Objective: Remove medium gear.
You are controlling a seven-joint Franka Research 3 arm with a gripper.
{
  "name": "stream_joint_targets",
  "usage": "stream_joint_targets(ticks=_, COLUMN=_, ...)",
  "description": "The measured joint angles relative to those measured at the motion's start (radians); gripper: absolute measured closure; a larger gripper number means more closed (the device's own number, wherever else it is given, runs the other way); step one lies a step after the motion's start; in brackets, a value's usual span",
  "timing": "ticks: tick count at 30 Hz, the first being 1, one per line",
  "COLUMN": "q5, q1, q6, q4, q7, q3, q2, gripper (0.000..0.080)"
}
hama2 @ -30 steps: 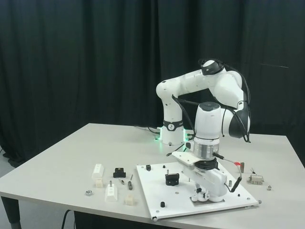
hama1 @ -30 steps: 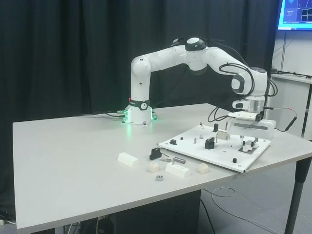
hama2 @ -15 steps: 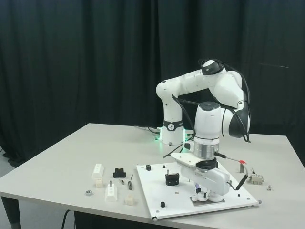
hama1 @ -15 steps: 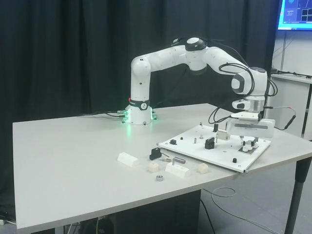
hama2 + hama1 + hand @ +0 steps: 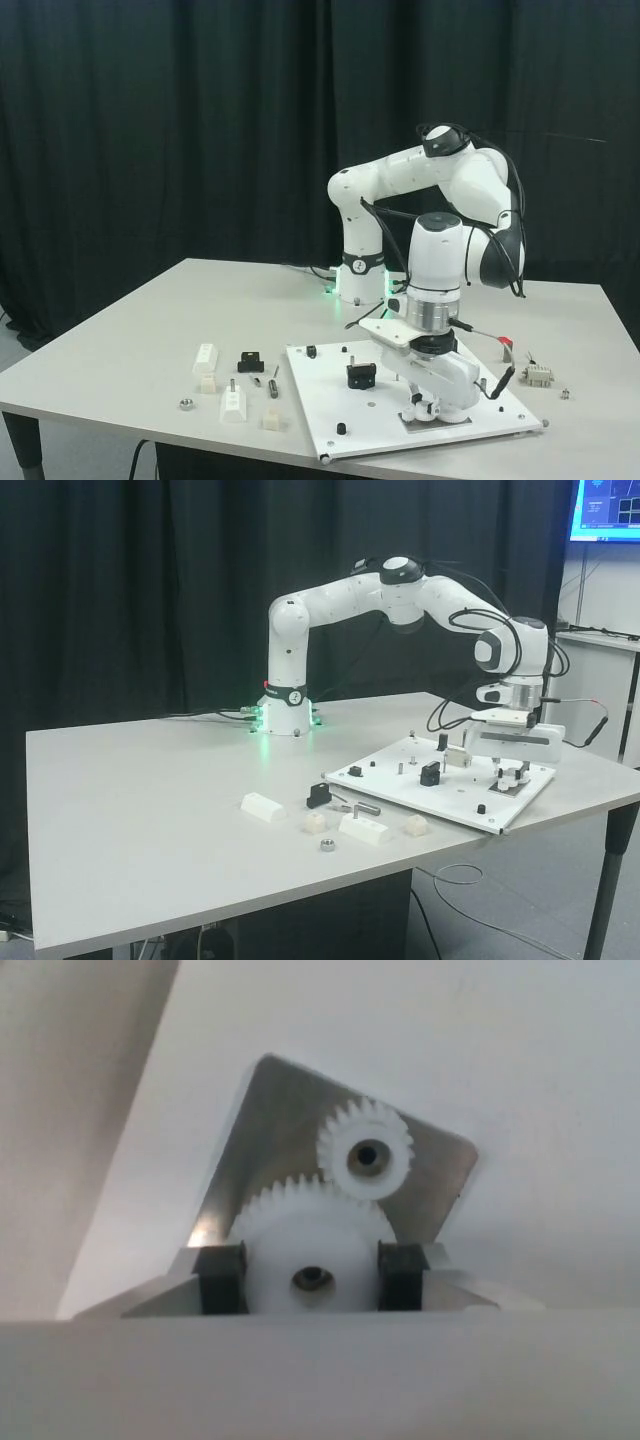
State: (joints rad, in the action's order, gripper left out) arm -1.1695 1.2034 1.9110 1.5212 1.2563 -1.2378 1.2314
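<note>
White teeth filled the wrist view: the medium gear sat squarely between the two black pads of the claw, one pad pressed on each flank, so the claw was clamped on it. Its rim was finely toothed, its face plain, with a dark hole at the centre. A smaller gear stood just beside it, teeth meshing with it, and both rested over a grey metal plate with rounded corners, set into the white board.

Neither room view gave any of that detail. From the first room view the claw was only a small shape low over the board, near the board's corner closest to the counter's edge, and the gears could not be told apart there. What it did show was the whole white arm reaching out from its base with green lights, and loose white blocks and a nut lying on the counter off the board.

The second room view showed the wrist turned down over the grey plate, the claw right down at it, a black fixture near the board's middle, and a small connector on the counter beyond the board's edge.
</note>
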Motion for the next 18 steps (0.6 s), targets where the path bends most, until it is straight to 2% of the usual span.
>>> stream_joint_targets(ticks=6, q5=0.000, q1=0.000, q6=-0.001, q4=0.000, q7=-0.018, q3=-0.001, q2=0.000, gripper=0.0524)
stream_joint_targets(ticks=14, q5=0.000, q1=0.000, q6=-0.004, q4=0.001, q7=0.123, q3=-0.002, q2=-0.003, gripper=0.0524)
stream_joint_targets(ticks=18, q5=0.003, q1=0.001, q6=-0.005, q4=0.001, q7=0.122, q3=-0.004, q2=-0.005, gripper=0.0524)
